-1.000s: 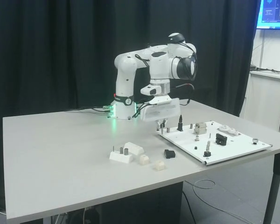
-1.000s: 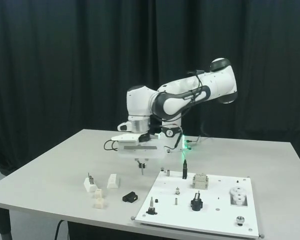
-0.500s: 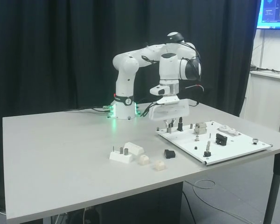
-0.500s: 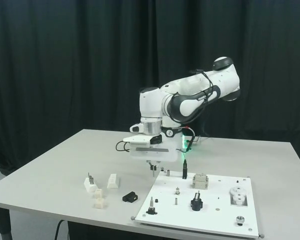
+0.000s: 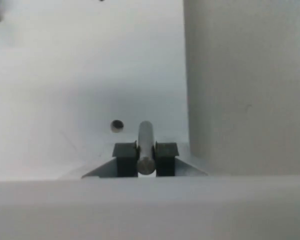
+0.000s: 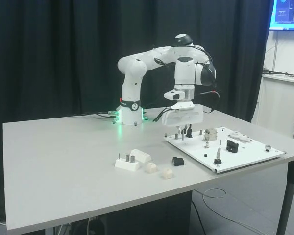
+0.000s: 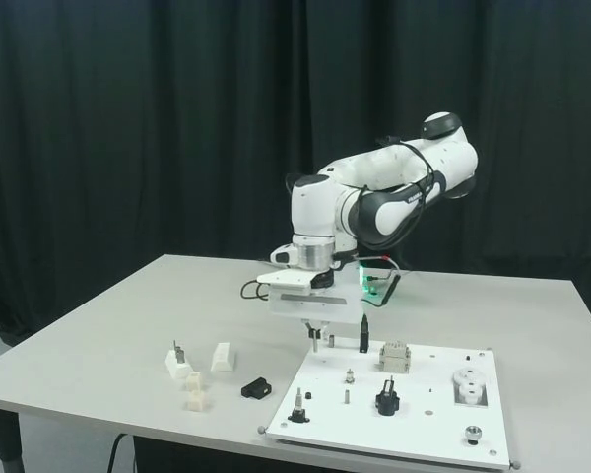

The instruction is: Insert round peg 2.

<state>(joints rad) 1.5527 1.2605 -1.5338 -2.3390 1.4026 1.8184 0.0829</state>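
Black curtains (image 7: 128,128) back the grey table (image 6: 63,161) on my screens. On it lies the white board (image 7: 414,414), and beside that some white blocks (image 6: 134,160). My arm's gripper (image 5: 145,150) hangs over the board's near corner, clamped on the round peg (image 5: 145,145), just beside a small hole (image 5: 117,125).

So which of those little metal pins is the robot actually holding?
The grey round peg clamped upright between the tool's two black fingers, above the white board. The other pins stand free on the board or in the white holder.
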